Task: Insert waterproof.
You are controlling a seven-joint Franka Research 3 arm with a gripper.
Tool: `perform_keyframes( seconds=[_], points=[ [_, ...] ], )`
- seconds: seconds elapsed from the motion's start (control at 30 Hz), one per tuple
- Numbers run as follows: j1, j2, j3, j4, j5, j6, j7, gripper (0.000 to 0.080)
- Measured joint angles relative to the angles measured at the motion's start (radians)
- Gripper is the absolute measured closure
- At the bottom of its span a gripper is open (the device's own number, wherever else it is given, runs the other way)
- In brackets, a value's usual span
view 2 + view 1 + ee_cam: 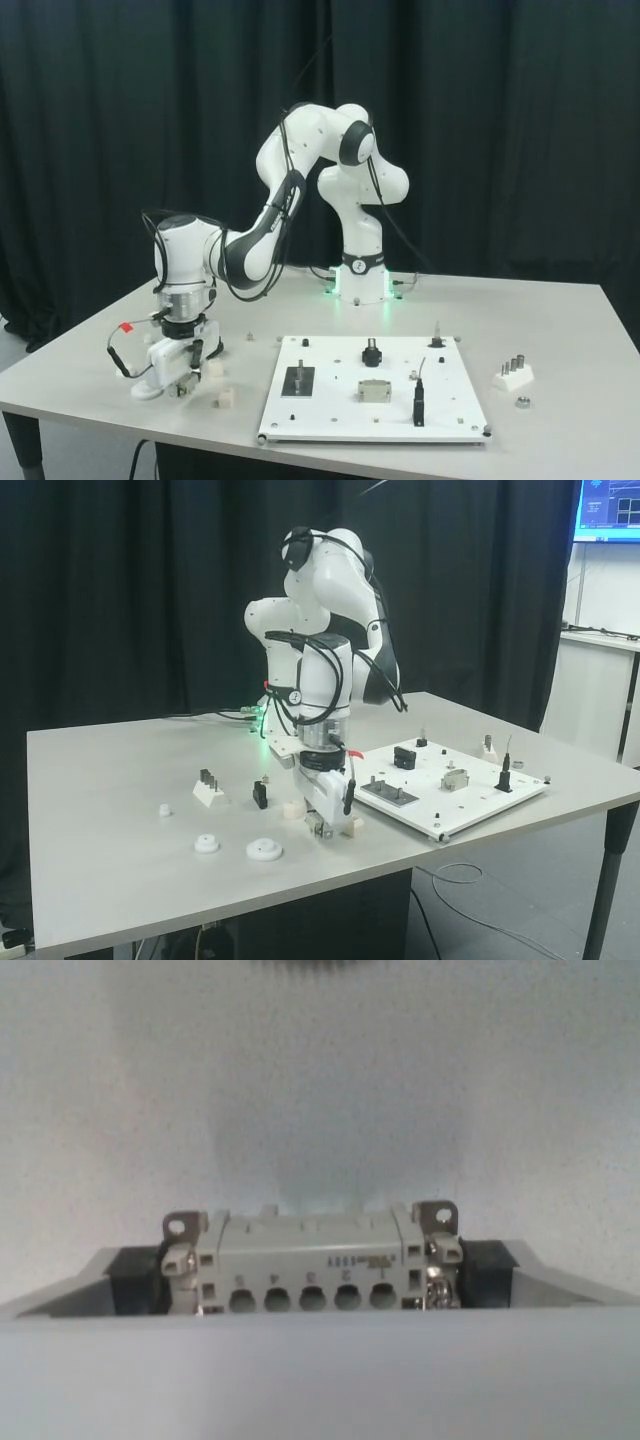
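So far only the pickup looks done: my gripper [312,1290] is clamped on the connector [312,1260], its black pads [135,1278] pressing the two short ends, low over the grey table [110,780] near its front edge. The connector is a pale, blocky plastic piece with a row of five round holes, moulded ribs along its top and a lug with a screw hole at each end. Carrying it to the white board [330,400], which lies to one side of my gripper, and seating it there remain, I judge. That board is flat and smooth, dotted with small black and metal fixtures.
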Motion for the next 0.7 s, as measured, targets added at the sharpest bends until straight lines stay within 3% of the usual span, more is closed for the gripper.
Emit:
perform_keyframes(
  seconds=[0.7],
  points=[
    [0.000, -0.005, -0.008, 0.013, -0.031, -0.019, 0.000, 0.0183]
  ],
)
